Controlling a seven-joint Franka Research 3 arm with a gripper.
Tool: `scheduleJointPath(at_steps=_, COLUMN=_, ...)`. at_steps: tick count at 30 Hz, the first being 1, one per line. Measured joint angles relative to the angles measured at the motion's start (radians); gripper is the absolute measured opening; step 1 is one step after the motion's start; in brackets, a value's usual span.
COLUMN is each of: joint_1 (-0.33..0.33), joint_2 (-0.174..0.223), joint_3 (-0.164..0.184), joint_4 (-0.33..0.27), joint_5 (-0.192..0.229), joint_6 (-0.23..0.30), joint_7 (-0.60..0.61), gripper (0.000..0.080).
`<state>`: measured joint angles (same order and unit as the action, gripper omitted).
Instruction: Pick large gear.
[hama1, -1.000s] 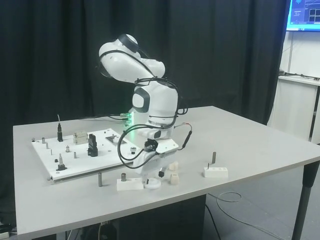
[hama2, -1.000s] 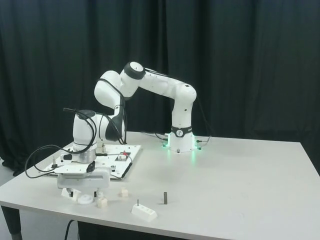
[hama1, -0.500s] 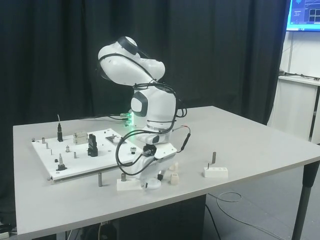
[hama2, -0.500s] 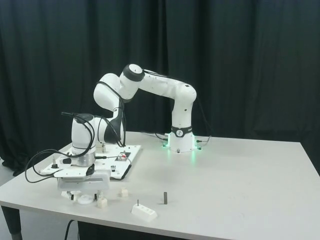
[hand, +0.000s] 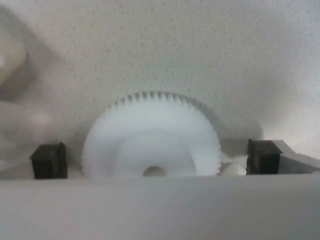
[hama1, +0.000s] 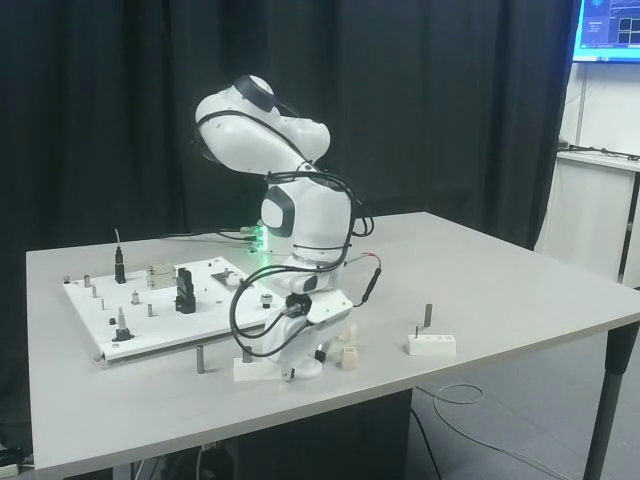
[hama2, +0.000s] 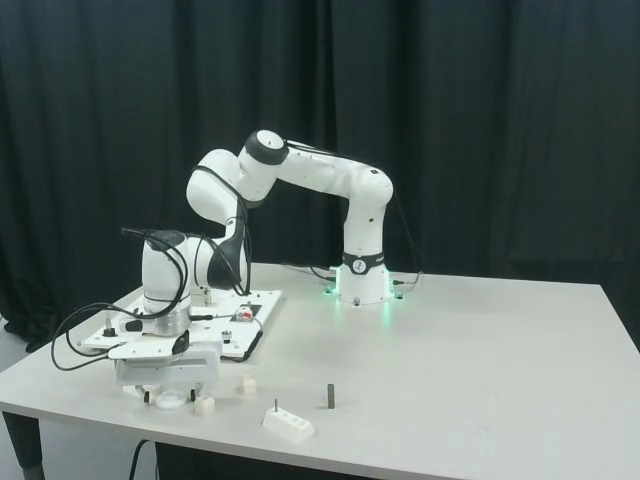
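The large gear (hand: 152, 137) is white and toothed, and it lies flat on the grey table. In the wrist view it sits between my two black fingertips (hand: 49, 161), with a gap on each side. My gripper (hand: 155, 159) is open, straddles the gear, and is down at table height. In the first room view the gripper (hama1: 303, 364) hangs low over the gear (hama1: 308, 372) near the table's front edge. The second room view shows the gripper (hama2: 169, 394) just above the same gear (hama2: 170, 399).
A white block with a peg (hama1: 256, 368) lies right beside the gear. Two small parts (hama1: 349, 358) stand close on its other side. Further along are a white block with a thin pin (hama1: 431, 345) and a black peg (hama1: 428, 316). The white assembly board (hama1: 150, 300) is behind.
The arm has swung a little toward the block with the peg and lowered. The gripper has come down from above the gear to table height around it.
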<state>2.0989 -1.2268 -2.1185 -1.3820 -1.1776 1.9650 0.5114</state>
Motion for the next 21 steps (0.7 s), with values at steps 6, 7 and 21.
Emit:
scheduleJointPath(at_steps=6, joint_1=0.0, joint_2=-0.003, joint_3=0.002, joint_4=0.003, joint_5=0.001, joint_6=-0.003, joint_7=0.0, gripper=0.08)
scheduleJointPath(at_steps=7, joint_1=0.0, joint_2=-0.003, joint_3=0.002, joint_4=0.003, joint_5=0.001, joint_6=-0.003, joint_7=0.0, gripper=0.08)
scheduleJointPath(at_steps=21, joint_1=-0.001, joint_2=-0.01, joint_3=0.004, joint_4=0.012, joint_5=0.016, joint_6=-0.007, joint_7=0.023, gripper=0.0634)
